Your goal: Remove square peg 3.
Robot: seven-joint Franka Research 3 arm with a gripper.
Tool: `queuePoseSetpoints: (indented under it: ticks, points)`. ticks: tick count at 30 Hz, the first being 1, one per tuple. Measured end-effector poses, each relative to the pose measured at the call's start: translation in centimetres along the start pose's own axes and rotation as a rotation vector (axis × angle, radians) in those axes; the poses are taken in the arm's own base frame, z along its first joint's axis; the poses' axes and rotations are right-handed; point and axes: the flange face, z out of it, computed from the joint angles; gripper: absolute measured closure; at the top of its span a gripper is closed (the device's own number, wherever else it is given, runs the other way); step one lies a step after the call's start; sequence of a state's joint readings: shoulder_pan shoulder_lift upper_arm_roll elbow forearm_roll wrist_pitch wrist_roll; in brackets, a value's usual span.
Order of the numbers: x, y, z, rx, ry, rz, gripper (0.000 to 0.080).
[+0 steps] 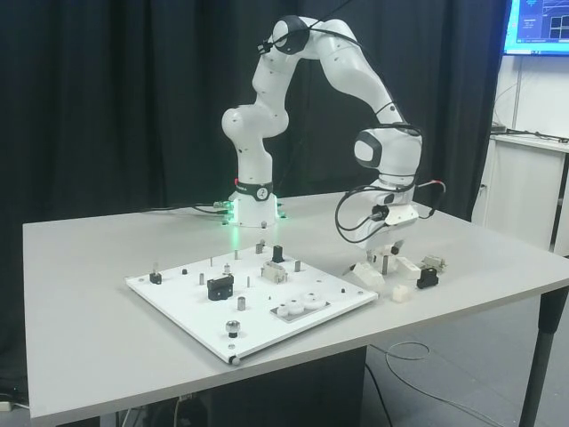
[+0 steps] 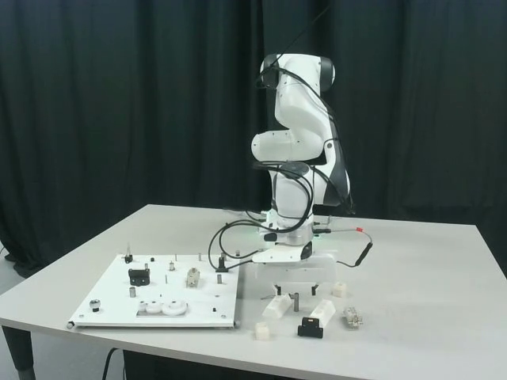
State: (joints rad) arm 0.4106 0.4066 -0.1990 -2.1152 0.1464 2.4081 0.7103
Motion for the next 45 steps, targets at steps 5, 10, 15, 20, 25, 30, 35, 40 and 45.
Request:
queuePoseSetpoints:
  ticks: [5,10,15,20,25,30,35,40,45]
  points:
    - [0.0,0.0,-0.3,0.003,0.001,0.004,0.0043]
    - [-0.1,-0.1,-0.7,0.005,0.001,0.004,0.0012]
    - [-0.1,-0.1,-1.0,0.005,-0.001,0.004,0.0003]
    - [-0.2,-0.1,-1.3,0.007,-0.001,0.003,0.0003]
    - [-0.2,0.0,-1.6,0.008,-0.001,0.002,0.0003]
    - [-0.2,0.0,-1.8,0.008,-0.003,0.002,0.0003]
    - [-0.2,0.0,-1.9,0.005,-0.002,0.0,0.0003]
    - [-0.1,0.1,-2.1,0.002,0.002,-0.003,0.0003]
    - [0.2,0.5,-2.3,-0.008,0.008,-0.008,0.0003]
